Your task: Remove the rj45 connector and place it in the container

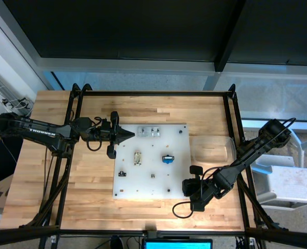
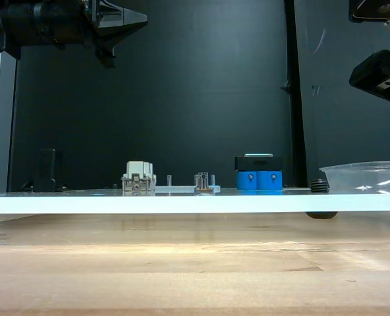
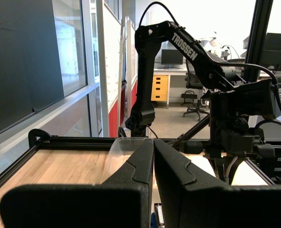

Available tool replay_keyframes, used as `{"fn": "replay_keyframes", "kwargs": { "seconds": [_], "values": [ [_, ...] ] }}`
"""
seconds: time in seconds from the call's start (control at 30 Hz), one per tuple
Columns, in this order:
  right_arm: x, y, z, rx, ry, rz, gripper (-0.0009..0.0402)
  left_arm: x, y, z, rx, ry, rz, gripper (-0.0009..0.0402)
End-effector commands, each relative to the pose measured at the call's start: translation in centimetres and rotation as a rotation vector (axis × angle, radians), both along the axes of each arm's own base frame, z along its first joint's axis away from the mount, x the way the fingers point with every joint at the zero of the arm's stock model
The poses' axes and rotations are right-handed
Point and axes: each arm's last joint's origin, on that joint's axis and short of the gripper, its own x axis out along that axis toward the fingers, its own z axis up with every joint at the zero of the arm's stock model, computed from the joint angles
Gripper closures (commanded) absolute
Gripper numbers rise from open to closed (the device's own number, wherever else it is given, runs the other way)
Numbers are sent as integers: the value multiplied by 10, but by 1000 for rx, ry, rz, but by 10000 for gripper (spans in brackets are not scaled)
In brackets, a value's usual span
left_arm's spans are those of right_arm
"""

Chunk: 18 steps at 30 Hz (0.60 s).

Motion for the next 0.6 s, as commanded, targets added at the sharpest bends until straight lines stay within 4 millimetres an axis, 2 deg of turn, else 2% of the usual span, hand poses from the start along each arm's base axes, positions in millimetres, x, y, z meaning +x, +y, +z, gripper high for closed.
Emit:
{"fn": "replay_keyframes", "kwargs": {
  "seconds": [0.03, 0.6],
  "values": [
    [0, 0, 1, 4, 1, 4, 394, 0, 0, 0, 0, 0, 0, 393],
    [-8, -7, 28, 22, -44, 21, 393, 0, 0, 0, 0, 0, 0, 393]
  ]
}}
